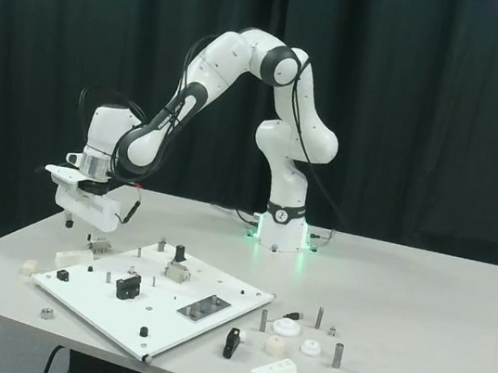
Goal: Remove round peg 2.
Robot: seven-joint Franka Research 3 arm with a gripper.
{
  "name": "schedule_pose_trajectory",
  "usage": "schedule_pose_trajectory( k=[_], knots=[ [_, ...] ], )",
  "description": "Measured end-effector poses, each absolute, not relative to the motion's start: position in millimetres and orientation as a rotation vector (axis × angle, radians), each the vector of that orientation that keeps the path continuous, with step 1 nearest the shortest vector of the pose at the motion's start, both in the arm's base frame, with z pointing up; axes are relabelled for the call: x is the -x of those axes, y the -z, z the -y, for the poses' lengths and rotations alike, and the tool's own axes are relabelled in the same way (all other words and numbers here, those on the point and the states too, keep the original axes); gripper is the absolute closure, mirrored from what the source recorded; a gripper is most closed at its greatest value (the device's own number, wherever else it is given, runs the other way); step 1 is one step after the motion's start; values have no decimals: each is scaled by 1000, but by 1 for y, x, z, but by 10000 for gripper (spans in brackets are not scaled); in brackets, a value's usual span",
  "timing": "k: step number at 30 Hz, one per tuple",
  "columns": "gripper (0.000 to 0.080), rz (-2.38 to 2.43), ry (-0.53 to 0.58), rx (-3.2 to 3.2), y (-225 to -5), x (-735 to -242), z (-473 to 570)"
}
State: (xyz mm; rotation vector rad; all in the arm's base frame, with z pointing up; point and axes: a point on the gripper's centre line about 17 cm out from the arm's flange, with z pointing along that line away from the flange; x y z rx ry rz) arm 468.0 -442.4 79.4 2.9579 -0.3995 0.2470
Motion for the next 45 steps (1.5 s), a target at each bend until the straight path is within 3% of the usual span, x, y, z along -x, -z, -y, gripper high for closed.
schedule_pose_trajectory(
  k=[11, 45],
  knots=[
    [5, 395, -260, -2952, -84, -473, 445],
    [3, 381, -276, -2960, -93, -485, 445]
  ],
)
